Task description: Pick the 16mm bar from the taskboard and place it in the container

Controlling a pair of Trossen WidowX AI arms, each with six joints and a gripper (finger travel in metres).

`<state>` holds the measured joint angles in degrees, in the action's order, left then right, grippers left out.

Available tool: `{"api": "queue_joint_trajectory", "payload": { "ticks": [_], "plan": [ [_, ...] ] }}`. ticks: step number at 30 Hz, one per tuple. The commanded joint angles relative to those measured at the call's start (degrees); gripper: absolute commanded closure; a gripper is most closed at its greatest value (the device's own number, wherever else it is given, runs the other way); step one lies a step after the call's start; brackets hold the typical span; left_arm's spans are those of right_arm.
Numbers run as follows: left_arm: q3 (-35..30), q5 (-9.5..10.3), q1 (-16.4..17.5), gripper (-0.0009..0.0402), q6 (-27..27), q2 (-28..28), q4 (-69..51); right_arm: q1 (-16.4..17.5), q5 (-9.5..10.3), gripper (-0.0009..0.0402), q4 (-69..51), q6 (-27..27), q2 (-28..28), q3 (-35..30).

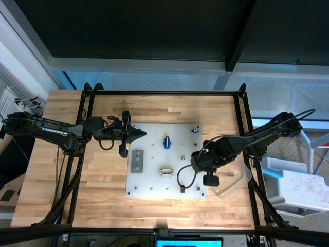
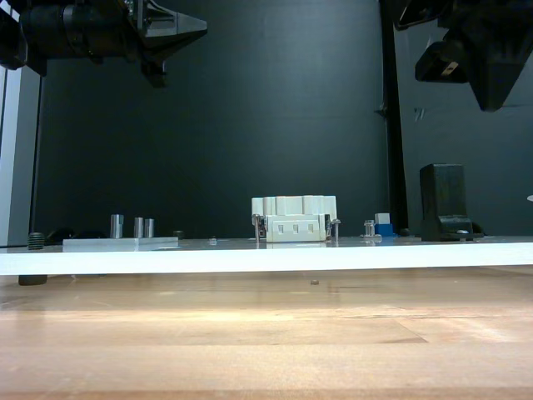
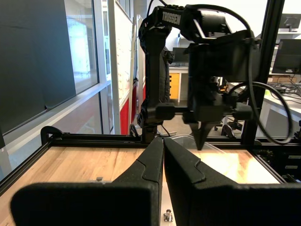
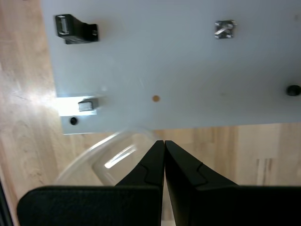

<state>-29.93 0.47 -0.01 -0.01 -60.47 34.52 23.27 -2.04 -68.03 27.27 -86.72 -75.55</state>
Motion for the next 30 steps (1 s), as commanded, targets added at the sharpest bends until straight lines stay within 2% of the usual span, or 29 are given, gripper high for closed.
{"api": "queue_joint_trajectory", "payload": {
  "ticks": [1, 20, 24, 30],
  "plan": [
    [-0.02, -0.02, 0.00, 0.0393, 0.00, -0.02, 0.02, 1.44, -0.09, 0.0393, 0.13, 1.33, -1.64, -1.57],
    [-0.02, -0.02, 0.00, 0.0393, 0.00, -0.02, 0.02, 8.72, 0.02, 0.0390, 1.44, 8.22, -8.66, -5.75],
    [-0.02, -0.02, 0.00, 0.0393, 0.00, -0.02, 0.02, 9.70, -0.20, 0.0370, 1.86, 8.35, -9.53, -5.81],
    [-0.02, -0.02, 0.00, 0.0393, 0.00, -0.02, 0.02, 10.21, -1.42, 0.0313, 3.19, 8.35, -10.14, -5.79]
  ]
}}
